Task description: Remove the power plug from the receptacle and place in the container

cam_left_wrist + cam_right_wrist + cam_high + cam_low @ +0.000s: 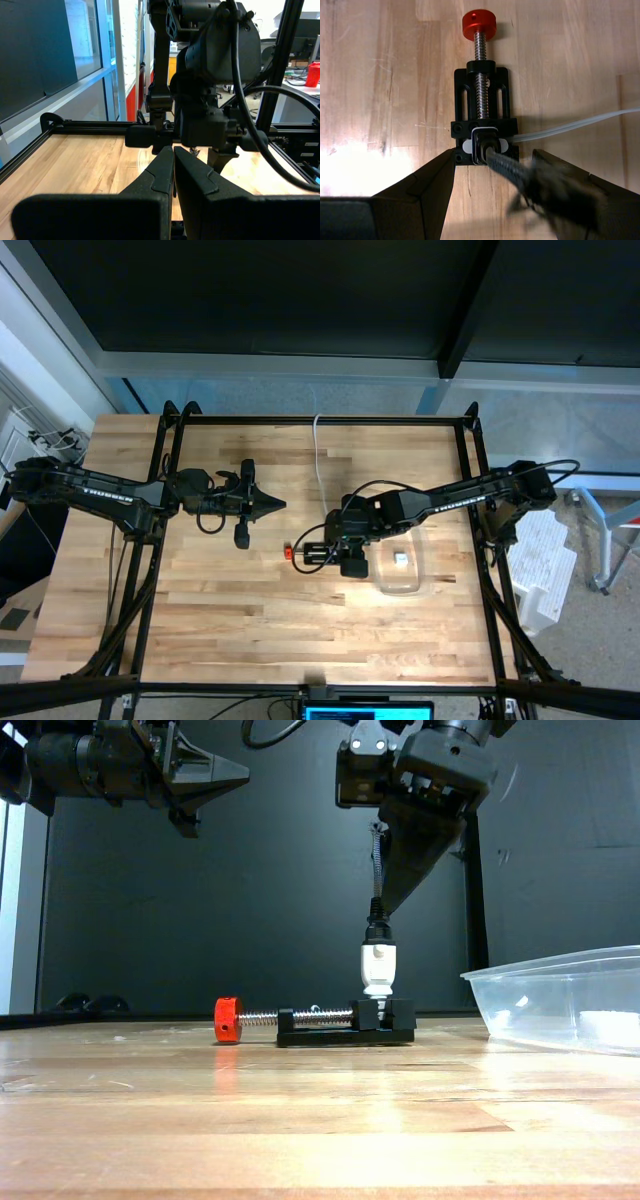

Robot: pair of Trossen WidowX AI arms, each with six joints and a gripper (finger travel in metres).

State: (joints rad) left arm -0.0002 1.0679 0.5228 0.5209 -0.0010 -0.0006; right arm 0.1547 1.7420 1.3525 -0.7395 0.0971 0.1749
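two tools: right tool (386,906) spread just above the power plug (377,932) in the receptacle (378,966), left tool (275,505) pressed together well apart.

One camera looks down from high, one level along the table (250,620), one on the left gripper (173,150) faces the right arm (220,60), one on the right gripper (493,152) sits close above the vise (461,100) the first two also see.

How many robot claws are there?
2. The left gripper hangs shut in the air over the table's left side. The right gripper is open and points down right over the plug, near the tub. None seem hidden.
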